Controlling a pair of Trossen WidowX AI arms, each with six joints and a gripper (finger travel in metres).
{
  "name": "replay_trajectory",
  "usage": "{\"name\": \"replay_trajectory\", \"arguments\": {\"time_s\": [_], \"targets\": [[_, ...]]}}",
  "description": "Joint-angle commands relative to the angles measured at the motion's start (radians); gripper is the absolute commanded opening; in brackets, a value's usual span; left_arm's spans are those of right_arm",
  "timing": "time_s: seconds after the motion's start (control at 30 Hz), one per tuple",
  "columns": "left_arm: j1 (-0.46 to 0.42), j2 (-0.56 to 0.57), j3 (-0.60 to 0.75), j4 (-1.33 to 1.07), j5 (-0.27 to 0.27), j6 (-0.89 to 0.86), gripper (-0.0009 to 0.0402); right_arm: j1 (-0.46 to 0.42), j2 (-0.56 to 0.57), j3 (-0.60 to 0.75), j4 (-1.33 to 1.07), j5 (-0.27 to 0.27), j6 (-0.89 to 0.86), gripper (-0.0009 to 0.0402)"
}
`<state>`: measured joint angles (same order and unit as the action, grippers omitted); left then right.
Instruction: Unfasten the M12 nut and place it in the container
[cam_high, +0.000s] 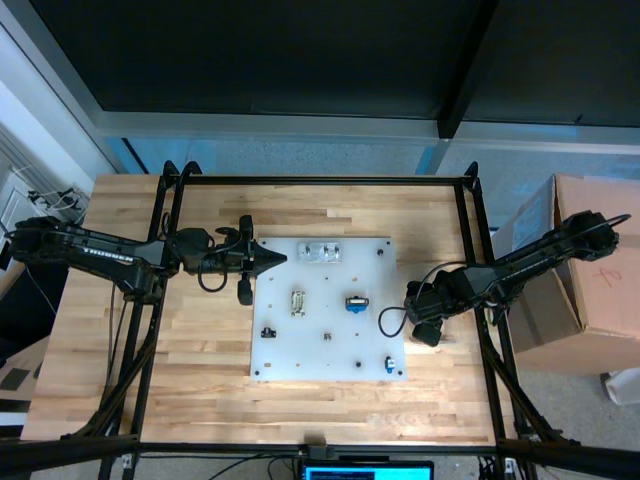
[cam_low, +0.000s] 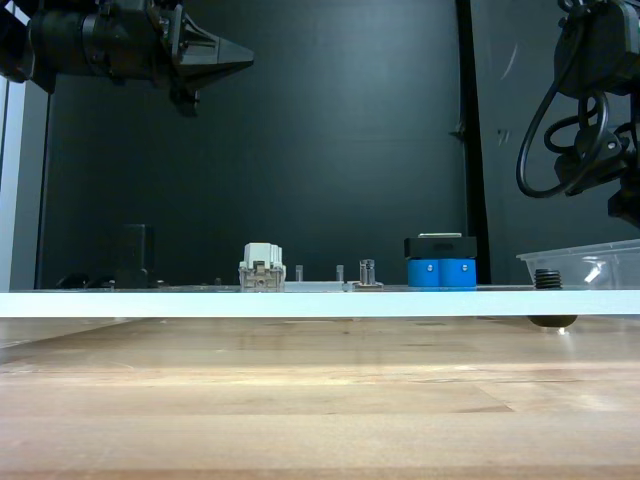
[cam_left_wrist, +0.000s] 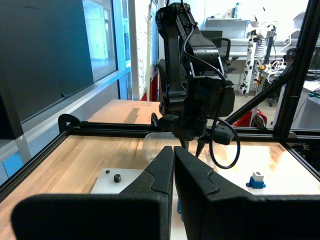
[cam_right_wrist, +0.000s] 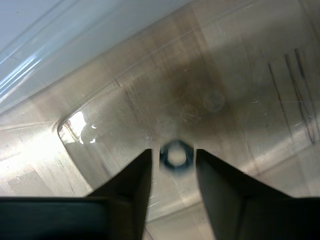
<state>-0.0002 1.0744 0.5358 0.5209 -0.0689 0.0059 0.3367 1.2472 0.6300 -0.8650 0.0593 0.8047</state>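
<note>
Clear air mid-board, tight squeeze at the right

The left gripper (cam_high: 280, 258) hangs high at the board's (cam_high: 300, 350) left edge, centre-left in the high view. That leaves open passage above the low white connector (cam_low: 262, 268), silver post (cam_low: 367, 272) and blue block (cam_low: 440, 265). Lower right in the low view, the bare stud (cam_low: 546, 279) crowds the container (cam_low: 590, 258) wall. Inside the container, the right gripper (cam_right_wrist: 173, 150) has its fingers spread either side of the nut (cam_right_wrist: 176, 157).
</note>
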Motion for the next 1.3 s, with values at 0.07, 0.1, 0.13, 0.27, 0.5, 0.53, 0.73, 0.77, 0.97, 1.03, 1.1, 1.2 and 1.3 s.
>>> {"name": "replay_trajectory", "arguments": {"time_s": [0.07, 0.1, 0.13, 0.27, 0.5, 0.53, 0.73, 0.77, 0.97, 1.03, 1.1, 1.2, 1.3], "targets": [[0.000, 0.000, 0.000, 0.000, 0.000, 0.000, 0.0000, 0.000, -0.002, 0.005, -0.002, -0.009, 0.001, 0.0233], [0.000, 0.000, 0.000, 0.000, 0.000, 0.000, 0.0000, 0.000, -0.002, 0.011, -0.008, -0.009, 0.001, 0.0247], [0.000, 0.000, 0.000, 0.000, 0.000, 0.000, 0.0000, 0.000, -0.002, 0.018, -0.016, -0.008, -0.002, 0.0260], [0.000, 0.000, 0.000, 0.000, 0.000, 0.000, 0.0000, -0.003, -0.024, 0.056, -0.049, -0.004, -0.015, 0.0294], [0.000, 0.000, 0.000, 0.000, 0.000, 0.000, 0.0000, -0.057, -0.060, 0.196, -0.181, 0.000, -0.148, 0.0282], [0.000, 0.000, 0.000, 0.000, 0.000, 0.000, 0.0000, -0.067, -0.061, 0.226, -0.200, 0.001, -0.179, 0.0277], [0.000, 0.000, 0.000, 0.000, 0.000, 0.000, 0.0000, -0.148, -0.061, 0.396, -0.272, 0.000, -0.375, 0.0232], [0.000, 0.000, 0.000, 0.000, 0.000, 0.000, 0.0000, -0.162, -0.061, 0.418, -0.273, 0.000, -0.406, 0.0222], [0.000, 0.000, 0.000, 0.000, 0.000, 0.000, 0.0000, -0.245, -0.060, 0.482, -0.228, -0.001, -0.596, 0.0129], [0.000, 0.000, 0.000, 0.000, 0.000, 0.000, 0.0000, -0.268, -0.060, 0.477, -0.167, -0.005, -0.641, 0.0083], [0.000, 0.000, 0.000, 0.000, 0.000, 0.000, 0.0000, -0.283, -0.060, 0.463, -0.087, -0.024, -0.679, 0.0030], [0.000, 0.000, 0.000, 0.000, 0.000, 0.000, 0.0000, -0.302, -0.060, 0.426, 0.062, -0.055, -0.721, 0.0006], [0.000, 0.000, 0.000, 0.000, 0.000, 0.000, 0.0000, -0.328, -0.060, 0.394, 0.211, -0.058, -0.764, 0.0003]]}}
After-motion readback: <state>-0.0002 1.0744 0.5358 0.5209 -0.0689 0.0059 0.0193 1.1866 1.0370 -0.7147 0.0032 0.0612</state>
